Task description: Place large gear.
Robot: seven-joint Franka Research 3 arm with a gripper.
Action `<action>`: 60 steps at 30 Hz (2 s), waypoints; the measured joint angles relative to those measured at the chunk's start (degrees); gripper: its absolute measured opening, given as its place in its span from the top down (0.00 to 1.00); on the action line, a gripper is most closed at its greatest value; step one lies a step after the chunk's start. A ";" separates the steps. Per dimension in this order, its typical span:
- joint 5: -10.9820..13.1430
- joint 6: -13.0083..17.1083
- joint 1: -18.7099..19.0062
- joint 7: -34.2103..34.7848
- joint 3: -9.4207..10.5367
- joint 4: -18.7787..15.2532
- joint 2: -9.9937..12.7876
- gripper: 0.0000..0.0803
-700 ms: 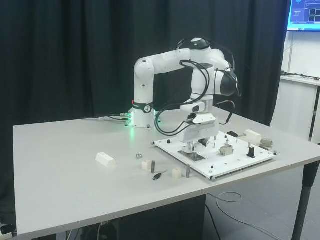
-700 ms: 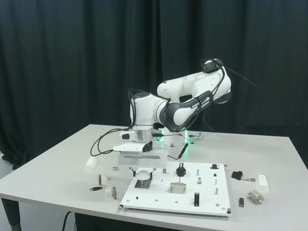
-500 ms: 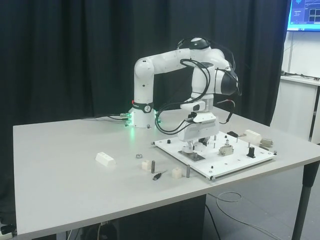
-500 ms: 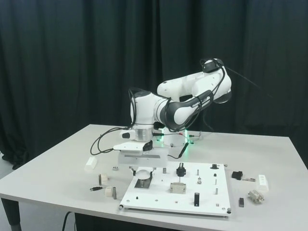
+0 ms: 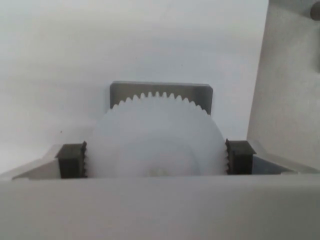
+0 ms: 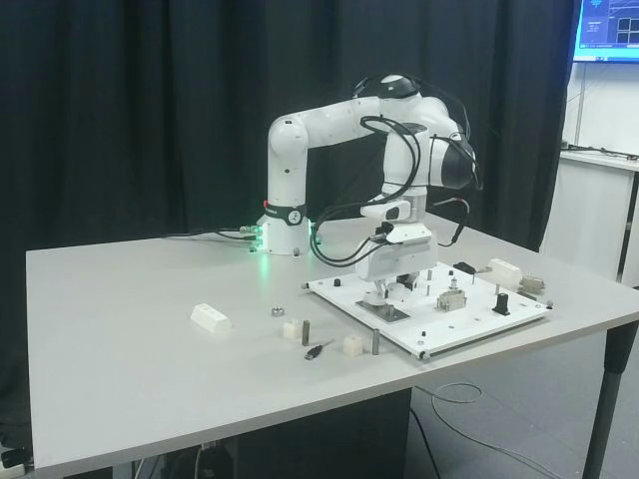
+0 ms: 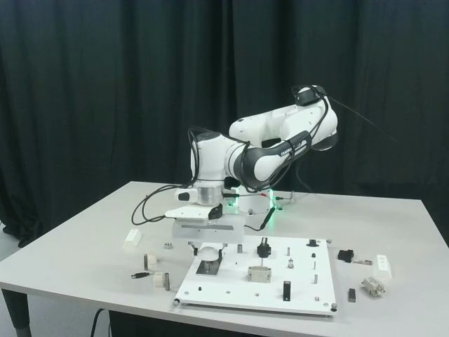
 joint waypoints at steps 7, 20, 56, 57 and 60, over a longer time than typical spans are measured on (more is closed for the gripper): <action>0.00 0.00 -0.01 0.00 -0.09 0.00 0.00 0.26; -1.22 0.42 -1.32 -0.34 -0.88 -0.68 0.00 0.26; 4.81 0.85 -10.97 -15.81 2.63 -6.17 1.33 0.26; 4.98 0.90 -11.11 -16.02 2.84 -6.17 1.42 0.26; 5.27 1.32 -11.38 -16.39 3.40 -6.17 1.59 0.26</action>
